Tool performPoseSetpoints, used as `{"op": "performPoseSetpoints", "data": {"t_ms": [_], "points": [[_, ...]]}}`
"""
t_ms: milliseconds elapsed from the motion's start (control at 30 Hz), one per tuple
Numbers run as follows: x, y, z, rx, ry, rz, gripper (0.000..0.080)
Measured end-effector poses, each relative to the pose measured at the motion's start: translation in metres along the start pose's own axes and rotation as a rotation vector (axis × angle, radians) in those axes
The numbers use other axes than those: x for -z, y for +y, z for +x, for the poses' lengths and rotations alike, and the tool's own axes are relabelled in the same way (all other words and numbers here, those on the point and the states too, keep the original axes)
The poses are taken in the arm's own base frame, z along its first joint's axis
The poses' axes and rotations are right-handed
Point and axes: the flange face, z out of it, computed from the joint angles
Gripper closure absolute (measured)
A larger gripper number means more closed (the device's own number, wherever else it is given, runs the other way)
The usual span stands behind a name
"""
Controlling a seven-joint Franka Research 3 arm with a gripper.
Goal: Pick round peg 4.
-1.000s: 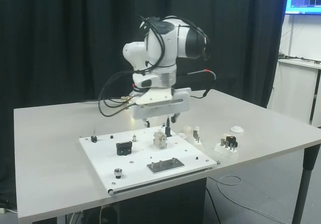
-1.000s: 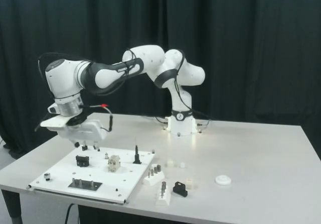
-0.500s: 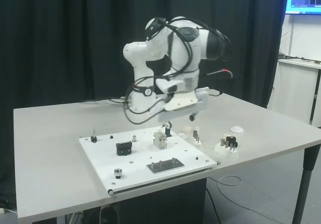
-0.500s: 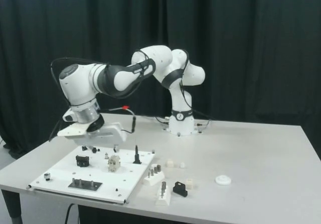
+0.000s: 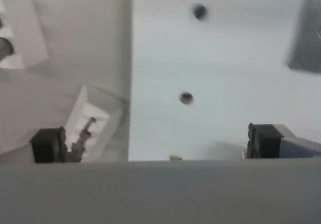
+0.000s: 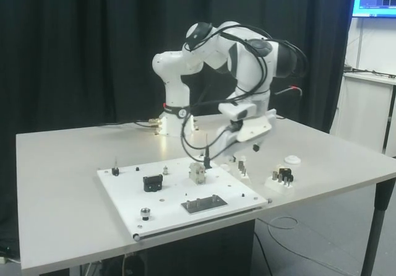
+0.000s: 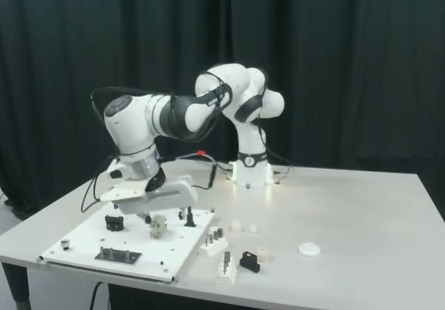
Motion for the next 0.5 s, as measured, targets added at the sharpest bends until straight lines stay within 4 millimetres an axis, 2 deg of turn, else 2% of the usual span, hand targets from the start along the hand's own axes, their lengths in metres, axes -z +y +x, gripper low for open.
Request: {"op": "performPoseSetpoints", "data": {"t_ms": [500], "points": [[-0.021, -0.047, -0.023, 0.086, 0.002, -0.046, 0.0003]]}}
